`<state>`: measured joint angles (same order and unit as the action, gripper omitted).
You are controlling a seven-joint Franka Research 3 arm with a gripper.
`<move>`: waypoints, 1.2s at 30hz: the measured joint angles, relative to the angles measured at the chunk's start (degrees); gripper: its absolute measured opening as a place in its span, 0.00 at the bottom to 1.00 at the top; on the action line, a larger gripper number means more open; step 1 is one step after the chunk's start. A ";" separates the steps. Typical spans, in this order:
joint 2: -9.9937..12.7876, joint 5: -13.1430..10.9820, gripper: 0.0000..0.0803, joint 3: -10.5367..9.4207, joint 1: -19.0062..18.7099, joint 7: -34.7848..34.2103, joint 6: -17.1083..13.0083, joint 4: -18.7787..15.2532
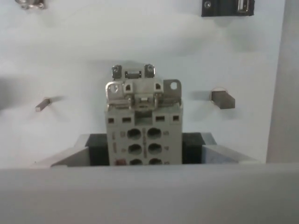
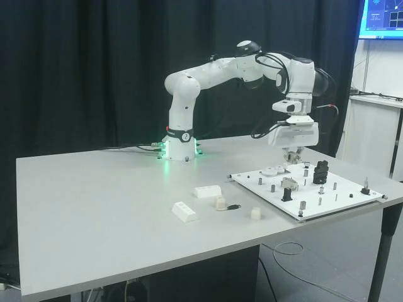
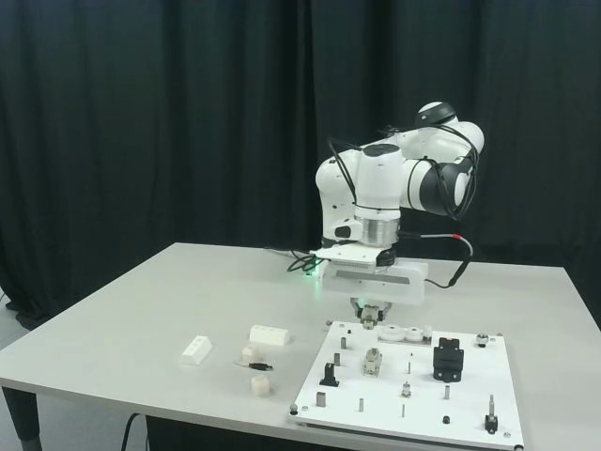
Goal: Place waterproof.
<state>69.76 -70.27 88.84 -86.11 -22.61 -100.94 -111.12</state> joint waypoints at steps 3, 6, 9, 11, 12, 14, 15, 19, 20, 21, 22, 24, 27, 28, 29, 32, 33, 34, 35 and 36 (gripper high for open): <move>0.00 0.00 0.39 0.00 0.13 -0.34 0.06 0.00; 0.00 0.00 0.39 0.00 0.22 -0.63 0.11 0.00; 0.00 0.00 0.39 -0.01 0.27 -0.67 0.14 0.00; 0.00 0.00 0.39 -0.01 0.28 -0.68 0.15 0.00; 0.00 0.00 0.39 -0.01 0.28 -0.68 0.15 0.00; 0.00 0.00 0.39 -0.02 0.29 -0.68 0.15 0.00; 0.00 0.00 0.39 -0.02 0.29 -0.68 0.15 0.00; 0.00 -0.01 0.39 -0.03 0.29 -0.68 0.15 0.00; 0.00 -0.01 0.39 -0.04 0.29 -0.68 0.15 0.00; 0.00 -0.01 0.39 -0.05 0.28 -0.68 0.15 0.00; 0.00 -0.01 0.39 -0.06 0.28 -0.65 0.15 0.00; 0.00 -0.01 0.39 -0.08 0.28 -0.48 0.15 0.00; 0.00 -0.03 0.39 -0.11 0.28 -0.04 0.15 0.01; 0.00 -0.04 0.39 -0.13 0.28 0.14 0.15 0.01; 0.00 -0.06 0.39 -0.14 0.28 0.24 0.15 0.01; 0.00 -0.09 0.39 -0.18 0.29 0.45 0.15 0.01; 0.00 -0.10 0.39 -0.19 0.29 0.57 0.15 0.01; 0.00 -0.11 0.39 -0.20 0.29 0.72 0.15 0.01; 0.00 -0.11 0.39 -0.21 0.29 0.90 0.15 0.01; 0.00 -0.12 0.39 -0.22 0.29 1.04 0.15 0.01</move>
<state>69.76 -70.39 88.62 -85.82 -21.57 -100.79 -111.11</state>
